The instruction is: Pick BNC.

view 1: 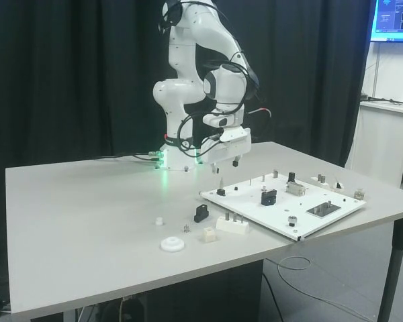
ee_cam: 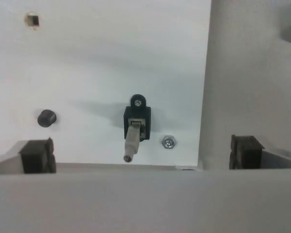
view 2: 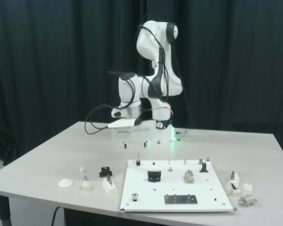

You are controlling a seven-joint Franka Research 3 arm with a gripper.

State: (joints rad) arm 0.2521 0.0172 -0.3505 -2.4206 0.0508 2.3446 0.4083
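Note:
The BNC connector (ee_cam: 135, 128) is a grey pin standing upright in a black mount at the corner of the white board (ee_cam: 111, 58) nearest the arm's base. In the room views the BNC connector (view 1: 219, 189) (view 2: 138, 161) sits just below my gripper (view 1: 226, 164) (view 2: 135, 143). My gripper (ee_cam: 140, 153) hovers a short way above it, open, with nothing held. One black finger (ee_cam: 37, 155) shows on each side of the connector, the other finger (ee_cam: 246, 151) out over the grey table past the board's edge.
A nut (ee_cam: 169, 142) and a black stud (ee_cam: 47, 118) sit on the board close to the connector. Further along the board (view 1: 282, 221) stand a black clamp (view 1: 268, 197) and several small fixtures. Loose parts lie beside it: black block (view 1: 201, 214), white block (view 1: 232, 224), white ring (view 1: 170, 245).

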